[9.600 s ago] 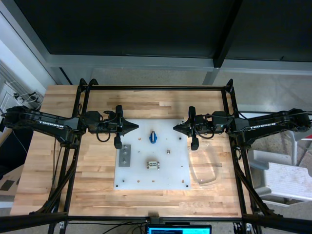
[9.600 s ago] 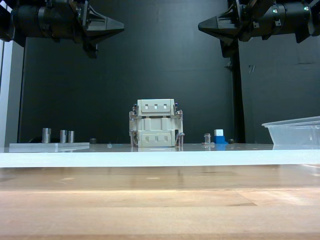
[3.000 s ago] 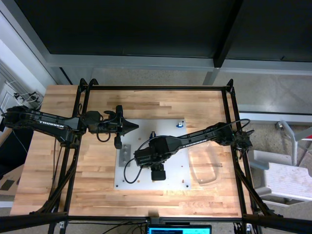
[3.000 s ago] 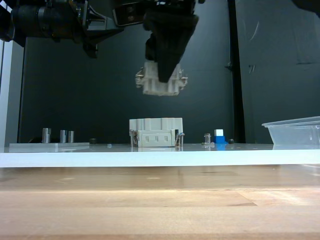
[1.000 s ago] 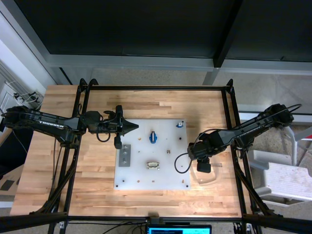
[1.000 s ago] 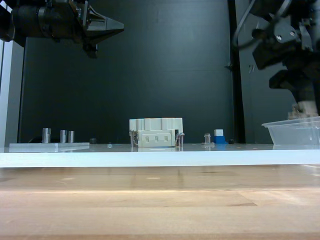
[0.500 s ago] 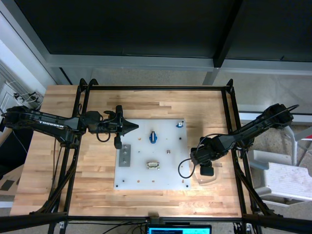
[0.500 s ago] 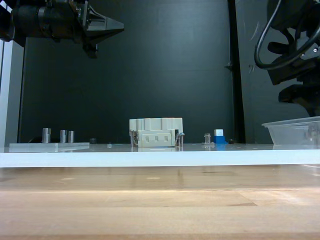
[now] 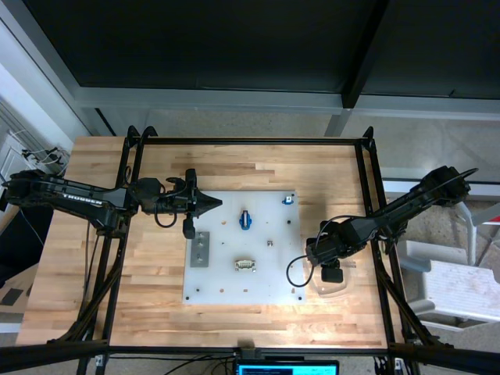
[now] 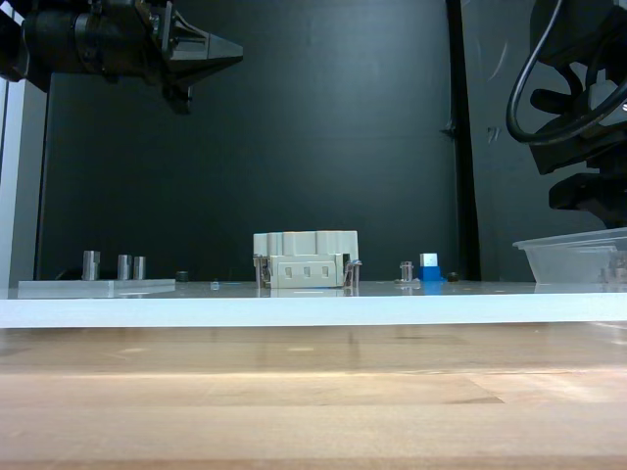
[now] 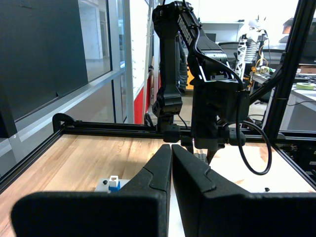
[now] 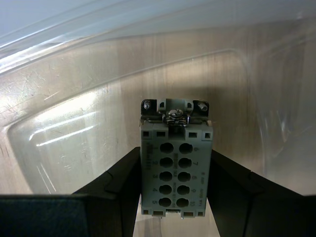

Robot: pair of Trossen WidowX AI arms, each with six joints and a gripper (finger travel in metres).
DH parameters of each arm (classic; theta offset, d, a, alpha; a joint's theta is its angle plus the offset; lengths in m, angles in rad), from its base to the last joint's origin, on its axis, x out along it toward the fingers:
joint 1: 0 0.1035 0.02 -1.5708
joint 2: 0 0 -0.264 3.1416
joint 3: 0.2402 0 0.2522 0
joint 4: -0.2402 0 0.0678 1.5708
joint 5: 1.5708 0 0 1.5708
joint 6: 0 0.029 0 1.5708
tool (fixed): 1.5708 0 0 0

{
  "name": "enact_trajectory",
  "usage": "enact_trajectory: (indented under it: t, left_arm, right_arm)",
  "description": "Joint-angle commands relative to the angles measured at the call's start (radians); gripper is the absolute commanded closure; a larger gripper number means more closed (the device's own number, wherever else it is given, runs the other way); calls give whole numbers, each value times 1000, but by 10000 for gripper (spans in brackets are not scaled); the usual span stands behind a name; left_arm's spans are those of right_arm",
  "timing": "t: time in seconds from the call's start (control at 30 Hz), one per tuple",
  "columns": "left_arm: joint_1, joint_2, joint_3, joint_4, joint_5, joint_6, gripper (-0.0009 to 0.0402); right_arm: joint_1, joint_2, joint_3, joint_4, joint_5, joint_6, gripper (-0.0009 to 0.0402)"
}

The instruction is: Remove the HAN10-E connector and place it in the container

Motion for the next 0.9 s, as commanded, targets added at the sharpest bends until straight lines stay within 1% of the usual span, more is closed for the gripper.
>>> enact_trajectory:
  t: [0.03, 0.33, 0.53, 0.7, 0.9]
  left_arm:
    - [0, 0, 0, 0, 0, 0, 393]
    - [0, 0, 0, 0, 0, 0, 393]
    - [0, 0, 0, 0, 0, 0, 393]
    - [0, 0, 0, 0, 0, 0, 393]
    - [0, 0, 0, 0, 0, 0, 393]
  right_arm:
    - [1, 1, 0, 2, -1, 1, 321]
    - [3, 1, 0, 3, 0, 1, 208]
    - [5, 1, 2, 3, -1, 0, 149]
    - [6, 0, 13, -9, -1, -1, 126]
    - [7, -32, 14, -16, -3, 0, 129]
